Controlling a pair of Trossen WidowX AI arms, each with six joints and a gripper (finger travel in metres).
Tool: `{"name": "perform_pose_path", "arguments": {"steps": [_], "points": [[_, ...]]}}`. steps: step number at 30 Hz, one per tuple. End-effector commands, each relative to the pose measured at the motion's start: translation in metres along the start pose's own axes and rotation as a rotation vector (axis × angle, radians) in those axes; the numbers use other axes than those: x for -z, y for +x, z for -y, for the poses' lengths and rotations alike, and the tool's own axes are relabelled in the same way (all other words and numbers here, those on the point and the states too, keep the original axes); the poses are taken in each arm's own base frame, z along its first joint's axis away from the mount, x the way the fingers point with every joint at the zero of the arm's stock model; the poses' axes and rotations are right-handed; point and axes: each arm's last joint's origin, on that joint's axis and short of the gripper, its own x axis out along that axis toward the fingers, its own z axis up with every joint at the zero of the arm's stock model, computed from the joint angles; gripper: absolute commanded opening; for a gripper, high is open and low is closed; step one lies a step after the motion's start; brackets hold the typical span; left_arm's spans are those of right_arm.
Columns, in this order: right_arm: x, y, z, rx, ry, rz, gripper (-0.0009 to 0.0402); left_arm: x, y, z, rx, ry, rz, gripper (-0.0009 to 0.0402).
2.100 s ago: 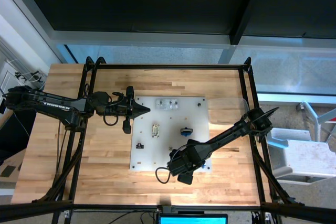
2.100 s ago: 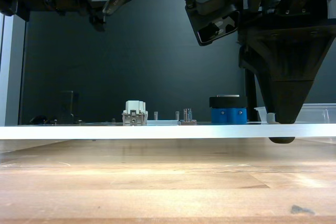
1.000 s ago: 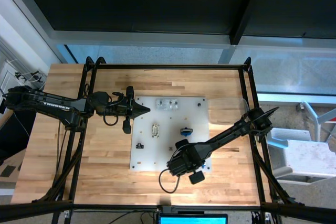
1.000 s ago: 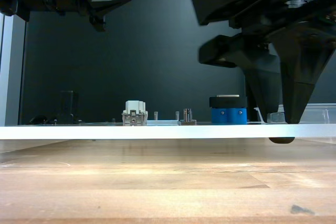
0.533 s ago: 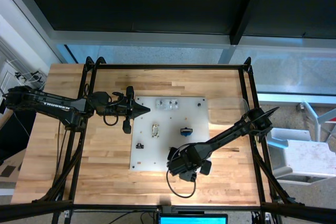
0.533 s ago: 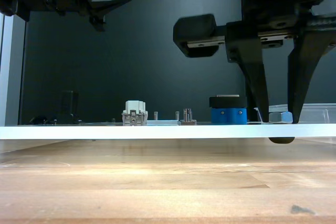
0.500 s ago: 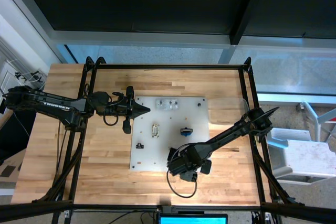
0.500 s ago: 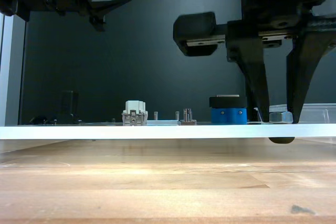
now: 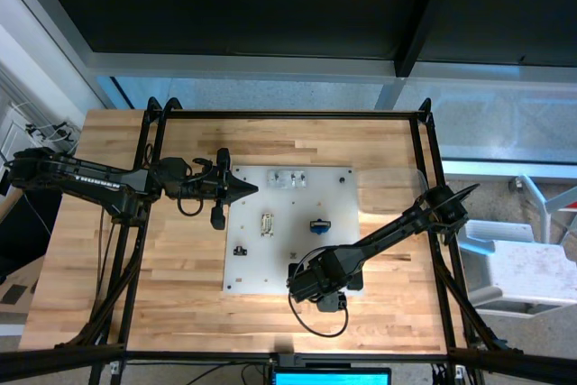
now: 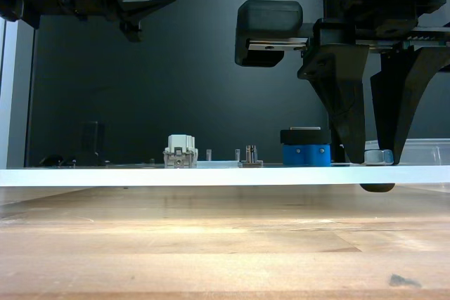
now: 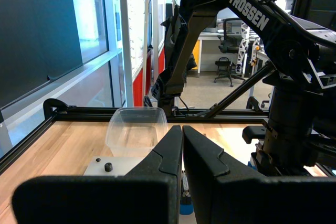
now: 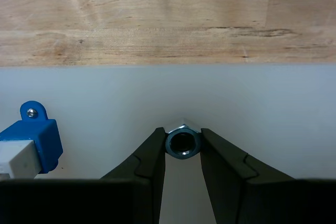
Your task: Unfasten the M12 fastener and place in the container
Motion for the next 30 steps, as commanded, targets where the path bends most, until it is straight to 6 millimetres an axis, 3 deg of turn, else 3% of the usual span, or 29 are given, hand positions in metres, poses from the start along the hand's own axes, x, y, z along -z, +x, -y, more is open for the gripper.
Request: {"name": "perform_pose_path", "arguments": {"steps": [1, 13, 19, 23, 30], "points": [[0.0, -0.001, 0.0, -0.003, 0.009, 0.0, 0.0035, 0.0, 0.0, 0.0, 0.0, 0.0, 0.0, 0.0], [0.0, -0.006, -0.001, 0.005, 0.009, 0.003, 0.0174, 0.0, 0.0, 0.0, 0.0, 0.0, 0.0, 0.0], [-0.001, -0.019, -0.002, 0.002, 0.06, 0.002, 0.021, 0.0, 0.0, 0.0, 0.0, 0.0, 0.0, 0.0], [0.0, -0.03, -0.003, 0.023, 0.267, 0.019, 0.0212, 0.0, 0.0, 0.0, 0.0, 0.0, 0.0, 0.0], [0.002, -0.045, -0.006, 0.037, 0.955, 0.063, 0.0176, 0.0, 0.0, 0.0, 0.0, 0.0, 0.0, 0.0]]}}
